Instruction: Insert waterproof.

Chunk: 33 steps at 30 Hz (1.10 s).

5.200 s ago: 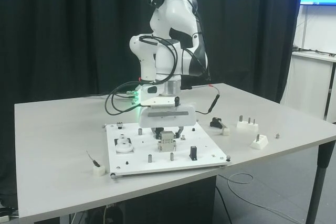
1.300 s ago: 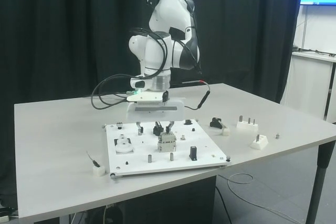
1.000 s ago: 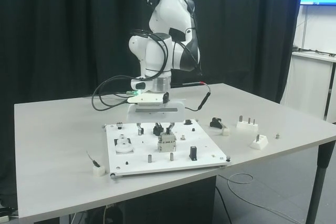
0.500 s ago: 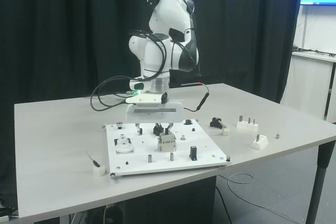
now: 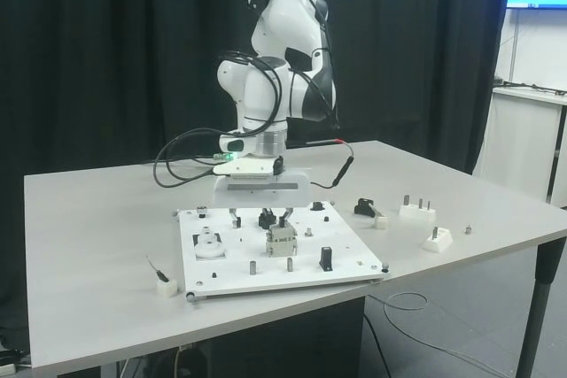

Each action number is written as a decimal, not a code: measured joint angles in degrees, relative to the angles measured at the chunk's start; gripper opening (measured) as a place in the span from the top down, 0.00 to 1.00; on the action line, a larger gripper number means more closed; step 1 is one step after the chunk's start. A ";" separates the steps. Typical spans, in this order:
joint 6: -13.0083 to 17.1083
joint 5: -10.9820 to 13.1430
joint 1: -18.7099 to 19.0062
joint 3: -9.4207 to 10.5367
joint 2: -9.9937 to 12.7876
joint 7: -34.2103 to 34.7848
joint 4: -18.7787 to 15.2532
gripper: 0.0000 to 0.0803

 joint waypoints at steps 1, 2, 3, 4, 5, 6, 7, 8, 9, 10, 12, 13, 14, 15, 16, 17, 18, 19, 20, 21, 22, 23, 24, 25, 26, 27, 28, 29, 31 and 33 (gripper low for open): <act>0.08 0.00 0.00 0.05 -0.01 -0.01 -0.01 0.00; 0.18 0.00 0.00 0.11 -0.03 -0.01 -0.03 0.00; 0.29 0.00 0.00 0.15 -0.04 -0.02 -0.05 0.00; 0.48 0.00 0.00 0.20 -0.05 -0.03 -0.09 0.00; 0.66 0.00 0.00 0.26 -0.07 -0.03 -0.12 0.00; 0.83 0.00 0.00 0.33 -0.09 -0.06 -0.16 0.00; 0.93 0.00 0.00 0.38 -0.11 -0.10 -0.19 0.00; 1.01 0.00 0.00 0.41 -0.12 -0.15 -0.21 0.00; 1.06 0.00 0.00 0.43 -0.13 -0.21 -0.22 0.00; 1.10 0.00 0.00 0.45 -0.13 -0.26 -0.22 0.00; 1.19 0.00 0.00 0.46 -0.13 -0.33 -0.23 0.00; 1.22 0.00 0.00 0.47 -0.13 -0.36 -0.24 0.00; 1.24 0.00 0.00 0.47 -0.13 -0.39 -0.24 0.00; 1.26 0.00 0.00 0.47 -0.13 -0.42 -0.25 0.00; 1.28 0.00 0.00 0.47 -0.13 -0.46 -0.26 0.00; 1.30 0.00 0.00 0.47 -0.14 -0.49 -0.27 0.00; 1.33 0.00 0.00 0.47 -0.14 -0.53 -0.28 0.00; 1.36 0.00 0.00 0.47 -0.14 -0.56 -0.30 0.00; 1.38 0.00 0.00 0.47 -0.14 -0.58 -0.31 0.00; 1.40 0.00 0.00 0.47 -0.14 -0.61 -0.32 0.00; 1.42 0.00 0.00 0.47 -0.14 -0.63 -0.33 0.00; 1.44 0.00 0.00 0.47 -0.15 -0.65 -0.34 0.00; 1.45 0.00 0.00 0.47 -0.15 -0.67 -0.35 0.00; 1.46 0.00 0.00 0.47 -0.15 -0.69 -0.36 0.00; 1.48 0.00 0.00 0.47 -0.16 -0.71 -0.36 0.00; 1.50 0.00 0.00 0.47 -0.16 -0.72 -0.37 0.00; 1.51 0.00 0.00 0.47 -0.16 -0.73 -0.38 0.00; 1.52 0.00 0.00 0.47 -0.16 -0.75 -0.39 0.00; 1.54 0.00 0.00 0.47 -0.17 -0.77 -0.40 0.00; 1.55 0.01 0.00 0.47 -0.17 -0.78 -0.41 0.00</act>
